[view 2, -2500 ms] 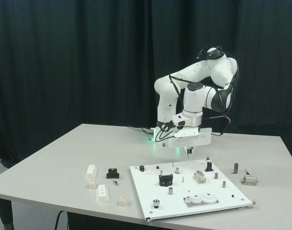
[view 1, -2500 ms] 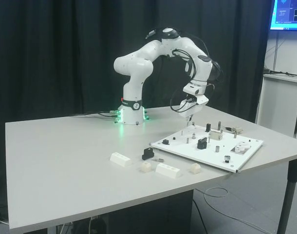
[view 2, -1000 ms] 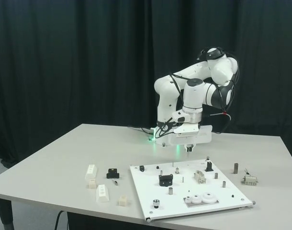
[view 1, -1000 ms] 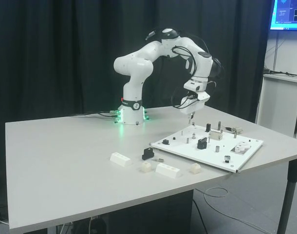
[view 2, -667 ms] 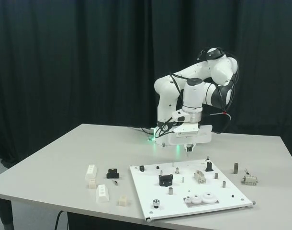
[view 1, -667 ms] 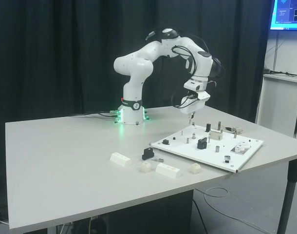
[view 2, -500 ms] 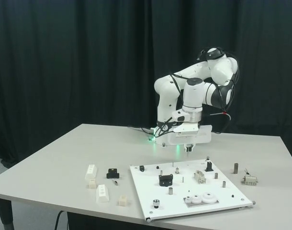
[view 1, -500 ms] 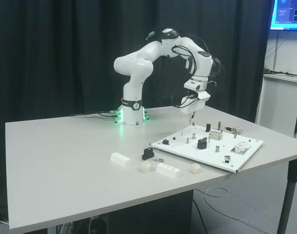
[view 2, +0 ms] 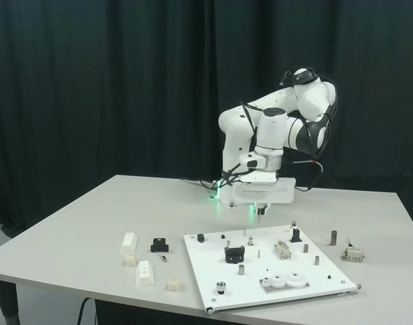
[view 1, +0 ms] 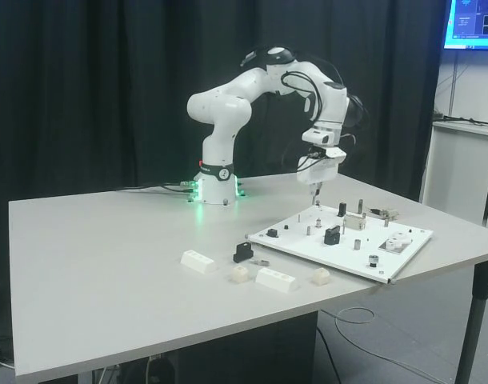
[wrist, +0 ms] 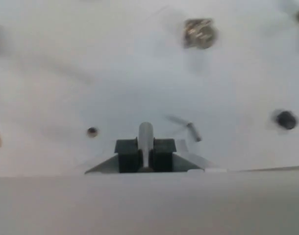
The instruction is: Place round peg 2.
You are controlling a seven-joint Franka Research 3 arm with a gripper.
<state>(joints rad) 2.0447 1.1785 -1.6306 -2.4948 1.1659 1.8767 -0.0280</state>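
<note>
1. Claw (wrist: 145, 155): two black fingers closed narrow on the slim grey metal round peg (wrist: 145, 139), seen in the wrist view. It hangs above the far edge of the board, well clear of its surface, in both room views.
2. Round peg: held between the fingers, its free end protruding below them. Long axis judged near vertical, pointing down at the board, in line with the claw's own axis.
3. White square assembly board (view 2: 213, 288): lies flat on the grey tabletop (view 1: 100, 264), carrying small black and grey fittings and upright pins.
4. Deciding relation: a small dark round hole (wrist: 92, 131) lies on the board near the peg tip, at about 9 o'clock from it in the wrist view. Whether this is the intended socket cannot be told.
5. Judgement: peg in transit, not yet seated; a short sideways shift, then a straight descent, appears to be needed.
</note>
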